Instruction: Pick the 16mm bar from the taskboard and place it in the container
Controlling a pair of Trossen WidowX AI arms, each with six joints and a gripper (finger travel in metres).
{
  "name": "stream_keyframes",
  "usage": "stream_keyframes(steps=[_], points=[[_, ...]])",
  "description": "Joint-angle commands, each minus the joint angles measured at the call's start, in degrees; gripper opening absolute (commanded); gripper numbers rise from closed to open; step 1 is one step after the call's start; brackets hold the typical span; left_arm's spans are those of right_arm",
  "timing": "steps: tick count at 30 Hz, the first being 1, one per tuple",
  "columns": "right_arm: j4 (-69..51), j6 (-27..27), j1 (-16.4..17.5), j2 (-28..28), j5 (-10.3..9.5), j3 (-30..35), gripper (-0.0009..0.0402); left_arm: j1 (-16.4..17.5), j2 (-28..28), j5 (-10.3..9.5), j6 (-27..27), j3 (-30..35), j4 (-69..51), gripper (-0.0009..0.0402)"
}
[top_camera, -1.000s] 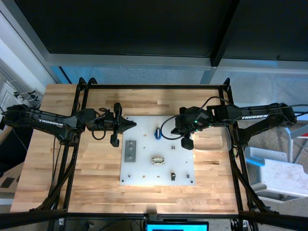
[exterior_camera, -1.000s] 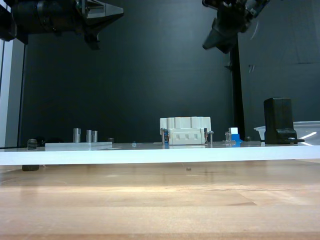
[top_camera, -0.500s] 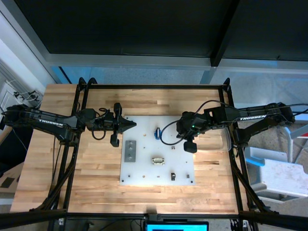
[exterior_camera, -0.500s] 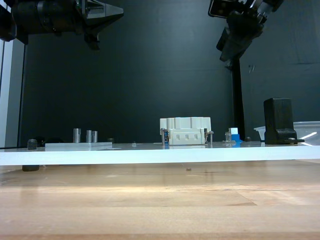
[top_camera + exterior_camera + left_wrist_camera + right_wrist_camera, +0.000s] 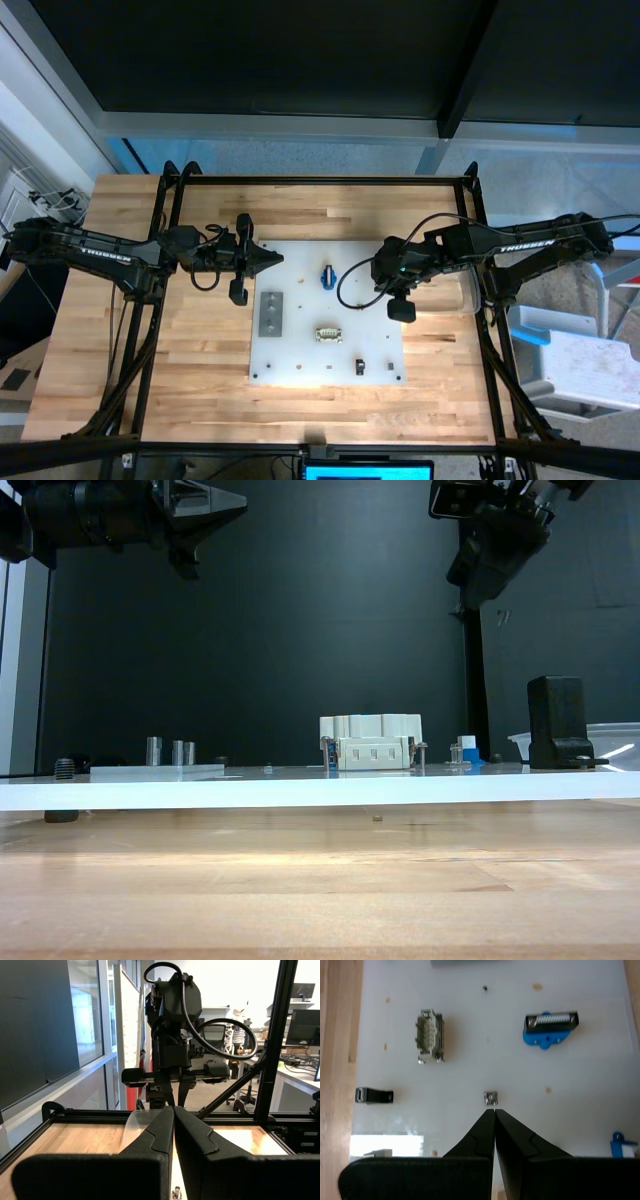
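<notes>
Three short upright metal pegs [image 5: 177, 751] stand on a low grey metal block [image 5: 155, 771]. Can't tell which peg is the 16 mm one. The block sits on the left part of the large flat white square taskboard [image 5: 300, 352]. Both grippers are well apart from the pegs.

Also on the board:
- blue knob [image 5: 327, 275], far side, approx ctr
- beige multi-pin connector [image 5: 429, 1036], mid-board
- small black part [image 5: 374, 1095], toward the near edge
- blue-based connector [image 5: 550, 1025]
- small square metal nut [image 5: 490, 1097]

The clear rectangular plastic container w/ rounded corners [image 5: 455, 298] lies on the light wooden table [image 5: 180, 380], just beside the board's right edge.

The right gripper [image 5: 402, 310] hangs high over the board's right edge, next to the container. It points down at the board. Fingers [image 5: 515, 1135] are pressed together w/ nothing btwn them. In the right wrist view the nut sits just ahead of the tips (gripper is high up in the low view, so no contact).

The left gripper [image 5: 277, 258] is over the board's far-left corner, high up, lying horiz and pointing inward. Its fingers [image 5: 155, 1132] are also pressed together and hold nothing. The left wrist view looks straight across at the right arm, w/ the container's clear wall below it.
</notes>
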Motion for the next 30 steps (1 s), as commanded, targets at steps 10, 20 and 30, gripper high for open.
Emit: stream_keyframes(steps=[10,20,30], points=[[-4.0,4.7,4.8,1.6,1.51,0.0,0.0,0.0,0.0,0.02,0.0,0.0,0.0,0.0],[-7.1,8.0,8.8,1.7,1.53,0.0,0.0,0.0,0.0,0.02,0.0,0.0,0.0,0.0],[-7.6,12.4,13.6,4.3,1.49,0.1,0.0,0.0,0.0,0.02,0.0,0.0,0.0,0.0]])
